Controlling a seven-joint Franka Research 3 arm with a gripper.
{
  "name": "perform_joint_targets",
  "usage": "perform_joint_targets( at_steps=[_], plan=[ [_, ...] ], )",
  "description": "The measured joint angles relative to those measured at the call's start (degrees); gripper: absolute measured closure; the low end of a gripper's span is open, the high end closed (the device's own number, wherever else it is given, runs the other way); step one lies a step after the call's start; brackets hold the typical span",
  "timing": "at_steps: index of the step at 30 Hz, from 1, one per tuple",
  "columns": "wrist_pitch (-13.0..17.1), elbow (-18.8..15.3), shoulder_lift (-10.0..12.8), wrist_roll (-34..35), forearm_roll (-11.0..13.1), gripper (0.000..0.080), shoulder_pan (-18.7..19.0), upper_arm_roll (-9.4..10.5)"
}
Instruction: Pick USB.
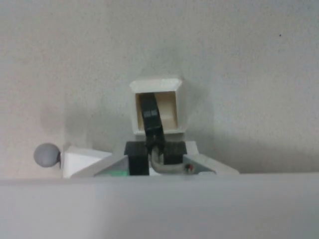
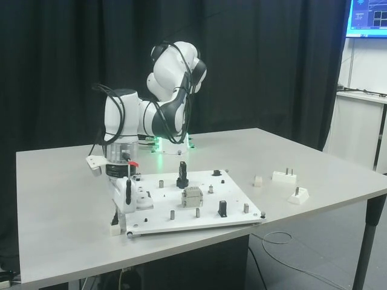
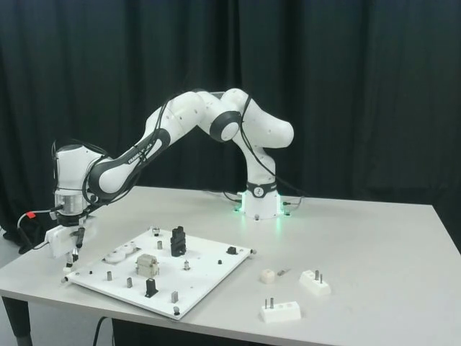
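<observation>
1. Wrist view: the black USB (image 1: pixel 150 117) sits in an open white holder (image 1: pixel 172 88) on the grey worktop (image 1: pixel 239 59). Its long axis runs out of the holder's mouth towards the tool (image 1: pixel 155 157), leaning a little to one side. The near end of the USB disappears among the black parts of the tool, where a grey loop crosses, so I cannot tell whether the tool is spread or pinching. A grey round knob (image 1: pixel 46 155) sits off to one side, and a white band fills the foreground.

2. First room view: the tool (image 2: pixel 121 211) points straight down at the near left corner of the white board (image 2: pixel 199 226). The holder (image 2: pixel 113 229) is a small white piece on the worktop (image 2: pixel 54 181), just beside that corner and under the tool. The USB is too small to make out. On the board are a black upright block (image 2: pixel 181 174) and a grey cube (image 2: pixel 191 197). Pin blocks (image 2: pixel 284 176) lie well apart from the board.

3. Second room view: the tool (image 3: pixel 70 258) hangs over the board's (image 3: pixel 209 270) far left corner, and the arm has nothing in its way.
</observation>
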Motion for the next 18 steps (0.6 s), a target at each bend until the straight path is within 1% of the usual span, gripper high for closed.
perform_joint_targets(
  at_steps=[5,12,18],
  plan=[
    [0.0,0.0,-0.4,-0.1,0.0,0.0742,0.3,0.00],
    [-0.2,0.0,-1.7,-0.7,-0.3,0.0742,0.5,-0.04],
    [-1.8,0.0,-3.4,-0.7,-1.1,0.0748,0.5,-0.19]
  ],
)
